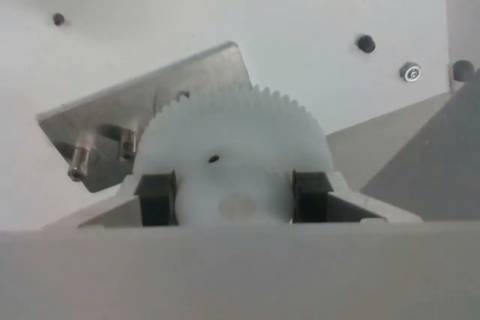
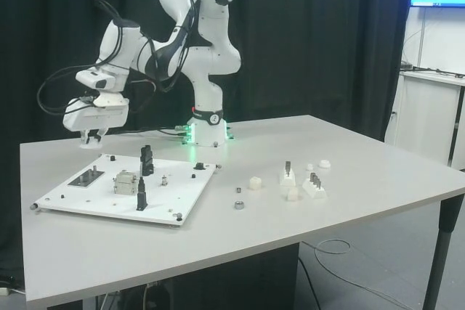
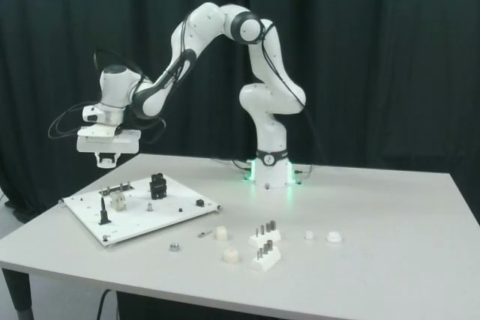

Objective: Insert large gear.

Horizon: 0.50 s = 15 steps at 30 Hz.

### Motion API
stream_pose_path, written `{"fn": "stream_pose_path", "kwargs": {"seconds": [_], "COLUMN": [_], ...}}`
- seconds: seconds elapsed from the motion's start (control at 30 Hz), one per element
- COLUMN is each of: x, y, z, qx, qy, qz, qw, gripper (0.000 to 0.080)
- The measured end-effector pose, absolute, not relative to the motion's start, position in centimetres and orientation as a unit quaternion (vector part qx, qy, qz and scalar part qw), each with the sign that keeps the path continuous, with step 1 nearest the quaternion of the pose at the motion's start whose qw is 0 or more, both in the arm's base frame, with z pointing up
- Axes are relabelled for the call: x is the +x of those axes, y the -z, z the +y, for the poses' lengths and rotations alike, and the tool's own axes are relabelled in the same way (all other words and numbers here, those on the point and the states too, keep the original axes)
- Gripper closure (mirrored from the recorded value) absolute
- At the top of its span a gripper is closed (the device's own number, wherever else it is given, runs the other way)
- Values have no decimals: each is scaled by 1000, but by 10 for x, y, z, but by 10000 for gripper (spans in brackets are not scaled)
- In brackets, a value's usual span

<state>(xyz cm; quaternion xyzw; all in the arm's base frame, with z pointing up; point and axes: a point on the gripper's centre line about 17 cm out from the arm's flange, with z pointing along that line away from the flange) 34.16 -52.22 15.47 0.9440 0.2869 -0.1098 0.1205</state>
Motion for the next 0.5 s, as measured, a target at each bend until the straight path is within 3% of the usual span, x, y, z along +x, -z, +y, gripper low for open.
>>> {"fn": "stream_pose_path", "kwargs": {"seconds": [0.5], "x": [331], "y": [-115], "z": [-540], "qx": [923], "qy": [136], "qz": [348], "qw": [92], "gripper": [472]}}
